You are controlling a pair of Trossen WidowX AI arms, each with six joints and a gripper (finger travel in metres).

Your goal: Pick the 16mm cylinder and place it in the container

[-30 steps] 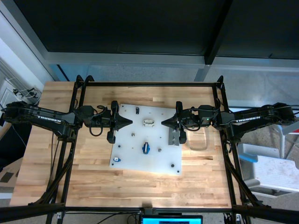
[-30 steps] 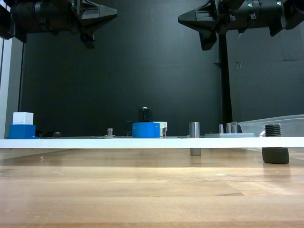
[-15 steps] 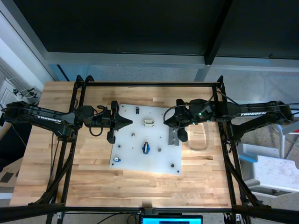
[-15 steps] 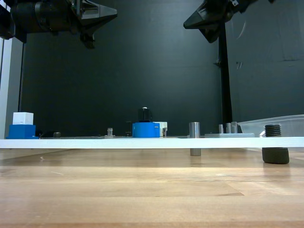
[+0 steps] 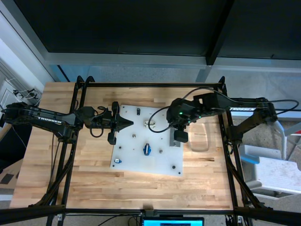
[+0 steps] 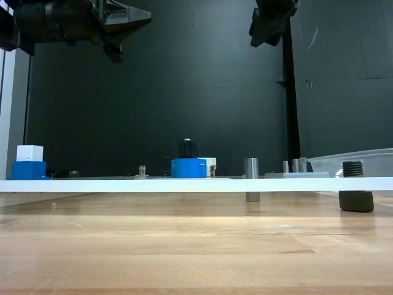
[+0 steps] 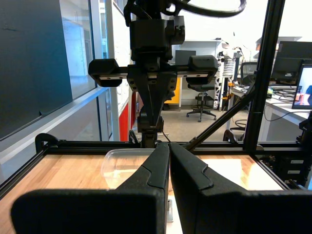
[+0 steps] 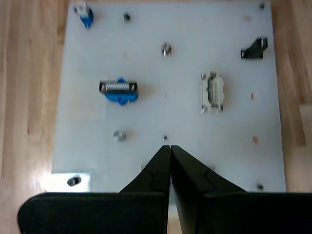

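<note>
Cylinder (image 5: 161, 151): small silvery-grey round peg, standing upright in the white board (image 5: 136, 162). It's sitting just right of the blue fitting (image 5: 147, 149), toward the board's near edge. In the low view it's passing through the board, with a stub showing underneath. It's well apart from both pincers.

Container (image 5: 200, 139): clear tray with rounded corners, lying on the desk (image 5: 84, 155) just off the board's right edge, beside the grey block (image 5: 174, 142).

Right pincer (image 8: 169, 147): fingers pressed together, gripping nothing. It's pointing down at the board and hanging high over its right part, near the grey block.

Left pincer (image 7: 169, 145): fingers together too, gripping nothing. It's hovering level over the board's left edge, pointing inward.

Surface: light wood-plank desk, with the white board lying slightly skewed on it. Black frame rails (image 5: 150, 85) are running round the desk.

Room: a black backdrop is filling the low view. The left wrist view is showing windows, an office chair and a monitor beyond the frame.
</note>
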